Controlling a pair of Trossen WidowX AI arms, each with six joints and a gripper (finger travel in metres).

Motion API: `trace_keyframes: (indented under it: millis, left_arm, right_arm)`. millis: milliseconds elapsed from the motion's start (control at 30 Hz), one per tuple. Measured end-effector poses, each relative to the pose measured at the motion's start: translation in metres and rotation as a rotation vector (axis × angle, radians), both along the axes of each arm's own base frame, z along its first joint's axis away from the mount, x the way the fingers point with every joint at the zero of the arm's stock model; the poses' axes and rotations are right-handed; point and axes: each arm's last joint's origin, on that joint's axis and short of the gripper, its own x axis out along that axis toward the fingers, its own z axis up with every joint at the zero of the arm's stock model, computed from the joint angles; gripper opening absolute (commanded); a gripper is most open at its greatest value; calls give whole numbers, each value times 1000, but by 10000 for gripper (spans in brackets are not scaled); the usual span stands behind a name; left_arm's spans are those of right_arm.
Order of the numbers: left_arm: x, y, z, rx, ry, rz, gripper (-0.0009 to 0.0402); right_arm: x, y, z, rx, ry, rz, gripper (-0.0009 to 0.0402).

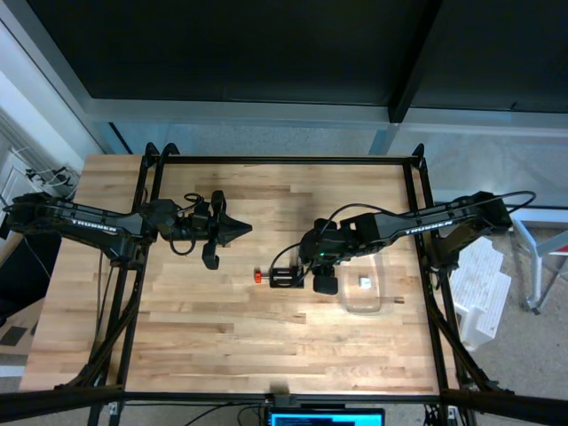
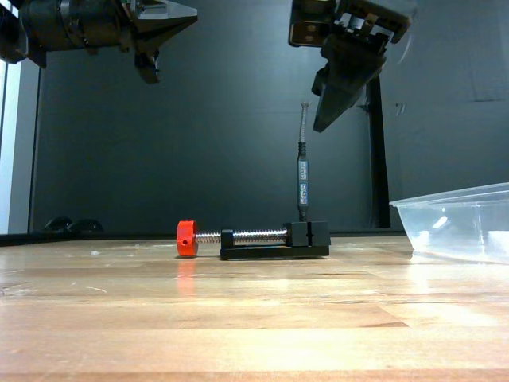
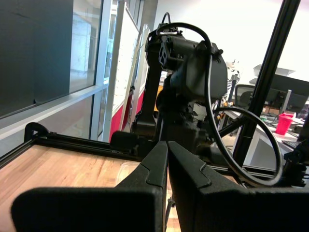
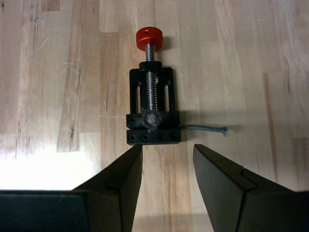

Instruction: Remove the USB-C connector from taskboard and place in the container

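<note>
The table (image 1: pixel 213 342) was bounded by a black frame (image 1: pixel 284 160) along its far and side edges, with bare wood all round the taskboard (image 1: pixel 284 277). That small black block lay near the middle, its red-orange knob (image 2: pixel 186 238) pointing toward the left arm's side. The container (image 1: pixel 359 310), clear and round-cornered, sat just beside the block's other end, apart from it, holding a small white square piece (image 1: pixel 364 282).

The USB-C connector (image 2: pixel 303 181) stood upright in the block's end opposite the knob. It was thin and grey, and its stiff lead rose above it. In the right wrist view a frayed grey strand (image 4: pixel 205 128) ran sideways from the block; it was probably that lead, though the angle left this unsure.

The right gripper (image 4: pixel 166 147) hung above the connector, its fingers spread apart and touching nothing, with clear air beneath. The left gripper (image 1: pixel 247 229) was held high, well apart from the block, with its fingers pressed together and empty.
</note>
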Motion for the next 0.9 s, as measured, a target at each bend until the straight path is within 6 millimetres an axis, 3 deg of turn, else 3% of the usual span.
trace_keyframes:
  millis: [400,900]
  left_arm:
    - [0,0,0,0,0,0,0]
    - [0,0,0,2,-1,0,0]
  right_arm:
    - [26,10,-11,-4,26,16,162]
    - [34,13,-30,-17,81,29,151]
